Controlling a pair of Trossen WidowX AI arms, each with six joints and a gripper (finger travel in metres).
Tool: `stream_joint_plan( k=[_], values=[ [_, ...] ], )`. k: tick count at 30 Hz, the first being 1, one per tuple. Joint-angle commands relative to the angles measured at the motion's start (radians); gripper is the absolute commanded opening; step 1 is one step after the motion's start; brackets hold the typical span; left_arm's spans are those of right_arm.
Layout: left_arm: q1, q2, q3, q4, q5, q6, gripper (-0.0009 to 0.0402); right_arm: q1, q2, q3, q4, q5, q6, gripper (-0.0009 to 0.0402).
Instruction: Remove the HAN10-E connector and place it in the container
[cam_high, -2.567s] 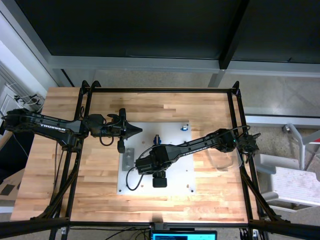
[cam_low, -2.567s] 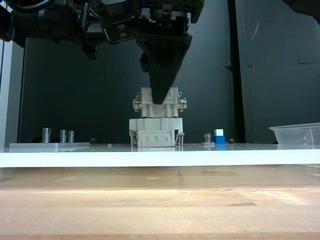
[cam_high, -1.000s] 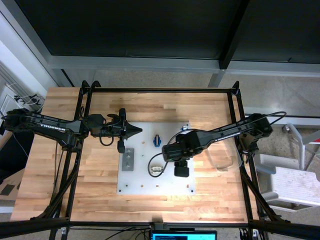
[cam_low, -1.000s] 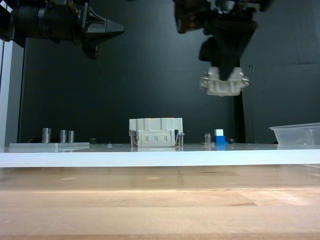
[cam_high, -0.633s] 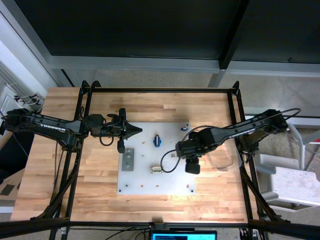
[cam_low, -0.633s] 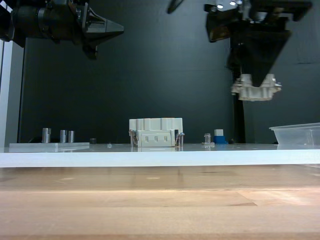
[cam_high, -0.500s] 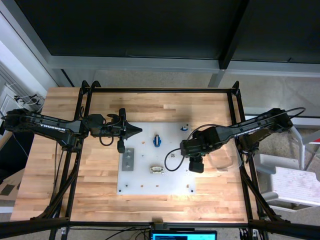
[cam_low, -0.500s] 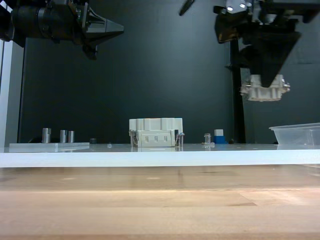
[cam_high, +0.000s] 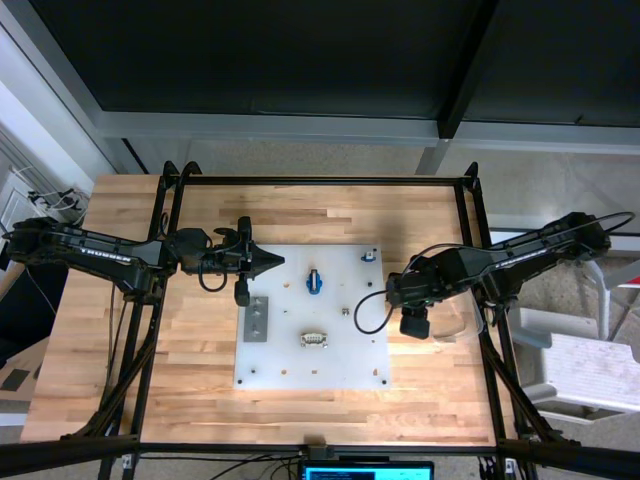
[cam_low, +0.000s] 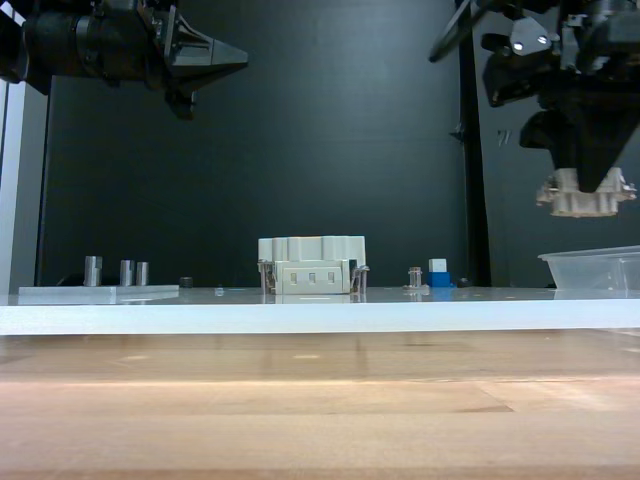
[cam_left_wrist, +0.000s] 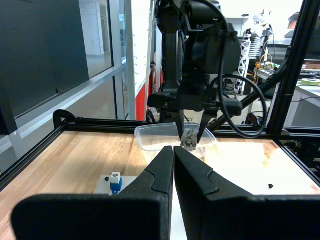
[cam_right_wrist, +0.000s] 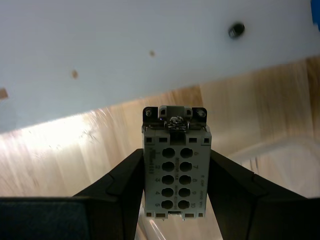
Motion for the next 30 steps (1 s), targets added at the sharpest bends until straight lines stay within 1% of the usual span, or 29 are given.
stream_joint_plan(
  k=[1,12,21,30],
  values=[
    [0.000,0.000,0.000,0.000,0.000,0.000,0.0000,0.000,-0.039,-0.037,-0.004,0.000,0.018,0.0064],
    [0.000,0.000,0.000,0.000,0.000,0.000,0.0000,-0.002,-0.167,-0.159,-0.014,0.000,0.053,0.0064],
    [0.000,0.000,0.000,0.000,0.000,0.000,0.0000,-0.011,-0.262,-0.245,-0.050,0.000,0.100,0.0064],
    [0.000,0.001,0.000,0.000,0.000,0.000,0.0000,-0.012,-0.327,-0.320,-0.066,-0.005,0.098,0.0064]
  ],
)
